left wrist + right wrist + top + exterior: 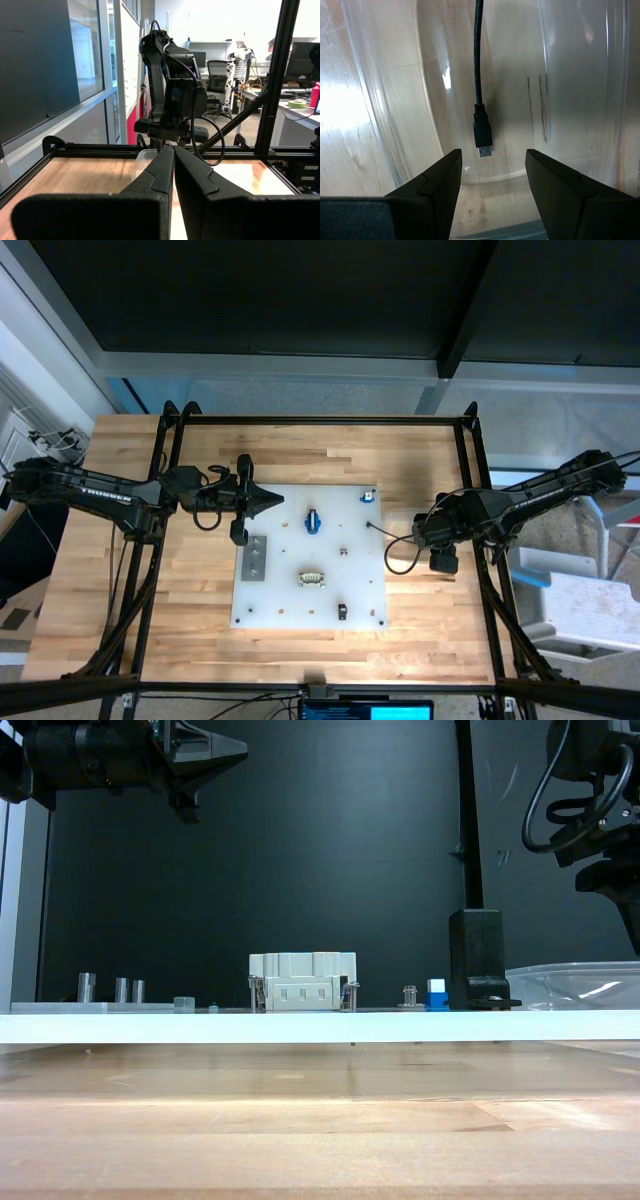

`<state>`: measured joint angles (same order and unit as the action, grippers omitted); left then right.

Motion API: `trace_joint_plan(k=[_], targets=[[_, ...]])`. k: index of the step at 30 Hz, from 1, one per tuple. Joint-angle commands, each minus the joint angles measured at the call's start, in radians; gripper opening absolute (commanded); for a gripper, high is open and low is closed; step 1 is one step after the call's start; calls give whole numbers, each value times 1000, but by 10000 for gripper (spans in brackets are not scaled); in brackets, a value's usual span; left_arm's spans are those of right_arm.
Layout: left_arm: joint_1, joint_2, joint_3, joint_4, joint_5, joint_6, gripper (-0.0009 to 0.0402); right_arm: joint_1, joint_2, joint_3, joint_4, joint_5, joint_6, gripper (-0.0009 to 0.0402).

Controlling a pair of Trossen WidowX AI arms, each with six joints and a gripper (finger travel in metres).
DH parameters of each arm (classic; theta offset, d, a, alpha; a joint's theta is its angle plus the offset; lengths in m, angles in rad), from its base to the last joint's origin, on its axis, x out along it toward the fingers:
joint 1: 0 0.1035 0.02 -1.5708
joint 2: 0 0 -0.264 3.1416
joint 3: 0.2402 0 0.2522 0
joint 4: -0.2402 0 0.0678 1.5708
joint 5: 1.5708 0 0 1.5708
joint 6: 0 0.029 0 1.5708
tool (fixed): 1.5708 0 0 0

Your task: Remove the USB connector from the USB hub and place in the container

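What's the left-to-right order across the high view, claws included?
Left claw, shut, over the white board's far-left part → blue clip → USB hub → container with the USB connector inside and the right claw open above it.

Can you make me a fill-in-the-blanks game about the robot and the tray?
The right gripper hovers over the clear tray with its fingers ____. The left gripper hangs above the white board's left edge with its fingers ____. The USB plug lying in the tray is coloured ____.
Missing words: open, shut, black.
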<state>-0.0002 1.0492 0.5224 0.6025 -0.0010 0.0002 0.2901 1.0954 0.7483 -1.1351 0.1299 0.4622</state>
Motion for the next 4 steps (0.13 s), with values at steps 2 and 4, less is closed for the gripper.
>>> trace_joint_plan(k=[2, 4], targets=[[0, 0, 0, 0, 0, 0, 0, 0, 0, 0, 4, 0, 1, 177], [0, 0, 0, 0, 0, 0, 1, 0, 0, 0, 5, 0, 1, 177]])
